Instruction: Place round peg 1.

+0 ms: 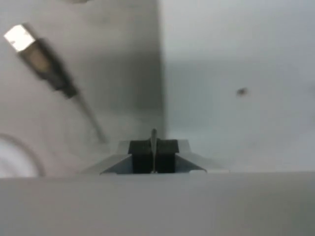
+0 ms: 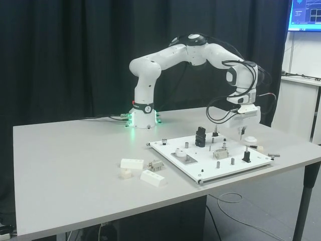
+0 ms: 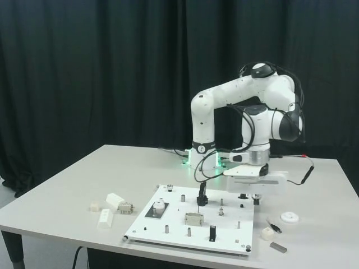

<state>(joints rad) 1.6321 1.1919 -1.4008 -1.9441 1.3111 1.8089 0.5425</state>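
My gripper point(image 1: 154, 164) is shut on a thin grey round peg point(image 1: 154, 135) whose tip shows between the black pads point(image 1: 141, 156). It hangs over the edge where the white board point(image 1: 236, 123) meets the grey table point(image 1: 108, 64). In the first room view the gripper point(image 2: 242, 131) hovers above the board's far right corner point(image 2: 235, 135). In the second room view the gripper point(image 3: 256, 199) sits a little above the board point(image 3: 174, 224) at its right rear. The peg itself is too small to make out in either room view.
A USB plug point(image 1: 29, 46) with its cable and a white disc point(image 1: 12, 160) lie on the table beside the board. The board carries a black upright part point(image 2: 201, 136) and several small pegs and fixtures. White blocks point(image 2: 132, 163) lie on the table left of the board.
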